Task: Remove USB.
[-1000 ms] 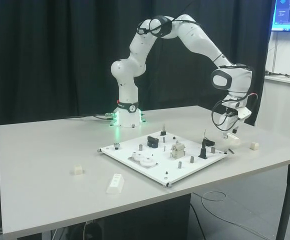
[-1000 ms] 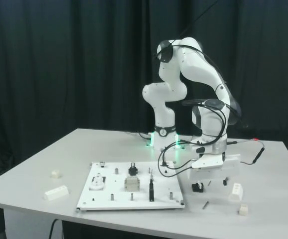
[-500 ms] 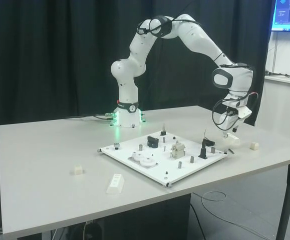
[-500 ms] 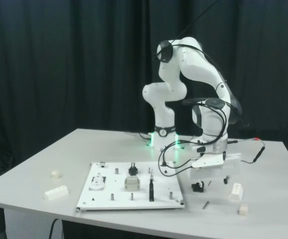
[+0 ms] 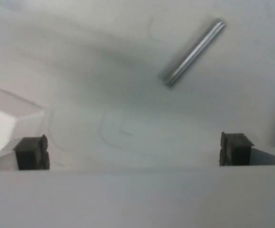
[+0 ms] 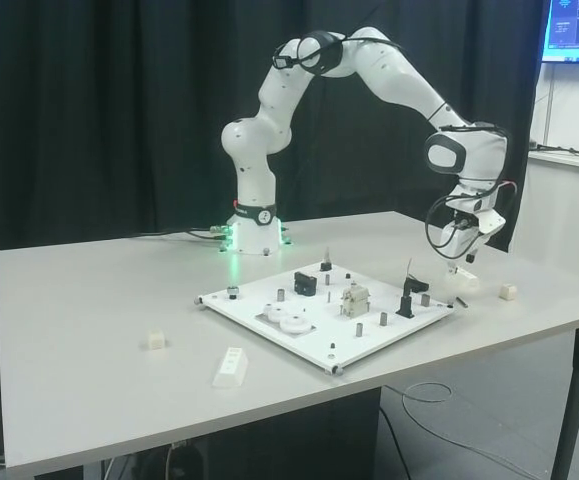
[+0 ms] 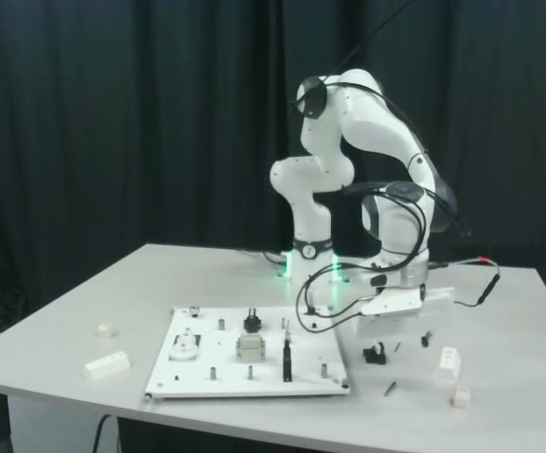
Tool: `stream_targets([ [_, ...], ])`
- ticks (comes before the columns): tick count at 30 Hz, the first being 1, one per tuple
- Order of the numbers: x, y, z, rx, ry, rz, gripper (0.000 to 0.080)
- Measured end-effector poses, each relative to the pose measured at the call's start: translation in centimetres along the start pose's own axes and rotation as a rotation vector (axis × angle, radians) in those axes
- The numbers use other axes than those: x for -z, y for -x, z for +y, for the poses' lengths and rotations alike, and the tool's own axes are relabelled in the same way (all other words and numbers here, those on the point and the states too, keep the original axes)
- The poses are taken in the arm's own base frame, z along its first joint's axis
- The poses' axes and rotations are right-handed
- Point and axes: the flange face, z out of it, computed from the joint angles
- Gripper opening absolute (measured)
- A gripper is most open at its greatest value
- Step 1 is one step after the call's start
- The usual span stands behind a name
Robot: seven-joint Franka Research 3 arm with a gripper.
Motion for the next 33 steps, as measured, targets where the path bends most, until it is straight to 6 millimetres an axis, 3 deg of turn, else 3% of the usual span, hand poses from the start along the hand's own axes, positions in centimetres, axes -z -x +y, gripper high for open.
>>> stream_targets([
  [15, 3.9, -6.0, 4.2, -0.041, 0.038, 0.031, 0.08],
  [33, 10.9, -12.8, 11.7, -0.09, 0.09, 0.018, 0.08],
])
